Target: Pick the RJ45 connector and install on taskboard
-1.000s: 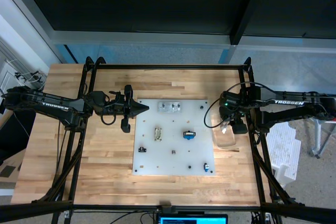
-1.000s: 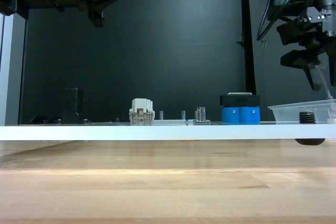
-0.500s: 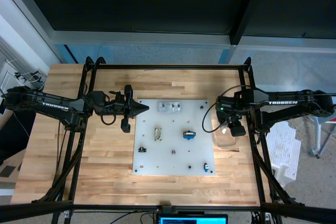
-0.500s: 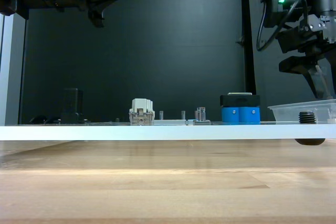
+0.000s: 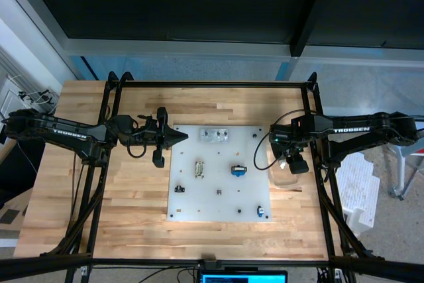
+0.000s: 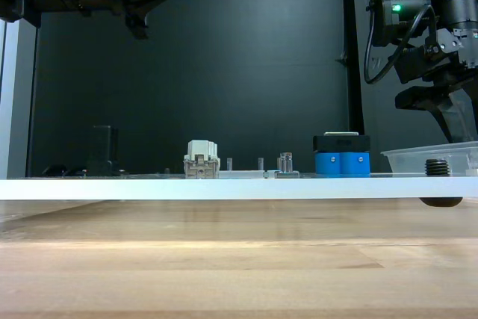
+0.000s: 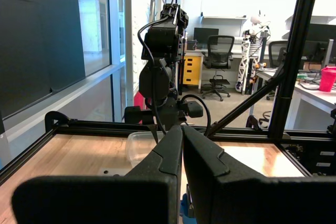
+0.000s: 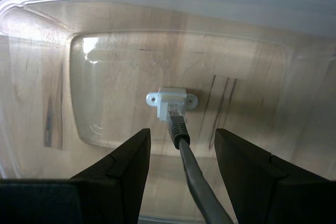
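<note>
Clear plastic marks the spot: the tray [image 5: 286, 178] sits on the wooden counter [image 5: 132, 197] just beside the taskboard [image 5: 199, 197], and the right end effector [image 5: 291, 165] hangs over it. Compared with a second ago, that arm has swung a little toward the taskboard side of the tray. It has also come down, so in the low view its fingertips now stand just above the tray's rim. The left end effector [image 5: 182, 136] has not moved. It hovers high on the far side of the taskboard from the tray, over the board's edge, pointing toward the tray.

Only the right wrist view shows the RJ45 connector [image 8: 172, 103]. It is a small pale plug with two little ears, lying flat on the tray floor. A dark boot and a grey cable [image 8: 197, 182] run back from it between the fingers. The right end effector is spread wide there, one finger on each side of the cable and touching neither it nor the plug, so it holds nothing. From above, the connector is too small to make out inside the tray.

Only the left wrist view shows the left end effector's fingers pressed together with nothing between them. Beyond them, the right arm stands over the tray.
</note>
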Motion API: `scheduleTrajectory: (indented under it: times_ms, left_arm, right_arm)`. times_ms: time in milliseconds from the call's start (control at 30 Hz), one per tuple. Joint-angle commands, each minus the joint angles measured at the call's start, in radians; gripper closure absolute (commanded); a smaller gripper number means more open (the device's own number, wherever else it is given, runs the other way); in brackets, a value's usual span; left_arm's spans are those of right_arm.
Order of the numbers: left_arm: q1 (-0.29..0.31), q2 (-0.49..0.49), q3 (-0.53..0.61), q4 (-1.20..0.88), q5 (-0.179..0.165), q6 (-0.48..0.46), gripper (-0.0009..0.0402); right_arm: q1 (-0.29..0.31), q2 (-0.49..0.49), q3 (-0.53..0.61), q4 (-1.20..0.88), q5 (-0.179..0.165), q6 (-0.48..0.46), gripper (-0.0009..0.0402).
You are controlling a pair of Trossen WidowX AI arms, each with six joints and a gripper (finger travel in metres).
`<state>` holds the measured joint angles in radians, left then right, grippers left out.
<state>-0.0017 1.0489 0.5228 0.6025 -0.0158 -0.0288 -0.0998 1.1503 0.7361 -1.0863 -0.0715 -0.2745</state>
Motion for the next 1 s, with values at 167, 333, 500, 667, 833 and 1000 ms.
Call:
scheduleTrajectory:
  times_ms: [167, 333, 500, 667, 833, 1000]
  left_arm:
    - [0.000, 0.000, 0.000, 0.000, 0.000, 0.000, 0.0393]
    - [0.000, 0.000, 0.000, 0.000, 0.000, 0.000, 0.0393]
    - [0.000, 0.000, 0.000, 0.000, 0.000, 0.000, 0.0393]
    - [0.001, 0.000, 0.000, 0.000, 0.000, 0.000, 0.0393]
    - [0.000, 0.000, 0.000, 0.000, 0.000, 0.000, 0.0393]
    - [0.000, 0.000, 0.000, 0.000, 0.000, 0.000, 0.0393]
  right_arm:
    - [0.003, 0.000, 0.000, 0.003, 0.000, 0.000, 0.0224]
    - [0.004, 0.000, 0.000, 0.005, 0.000, 0.000, 0.0231]
    - [0.004, 0.000, 0.000, 0.004, 0.000, 0.000, 0.0265]
    - [0.004, 0.000, 0.000, 0.004, 0.000, -0.001, 0.0306]
    - [0.004, 0.000, 0.000, 0.004, 0.000, -0.001, 0.0347]
    - [0.004, 0.000, 0.000, 0.003, 0.000, -0.001, 0.0392]
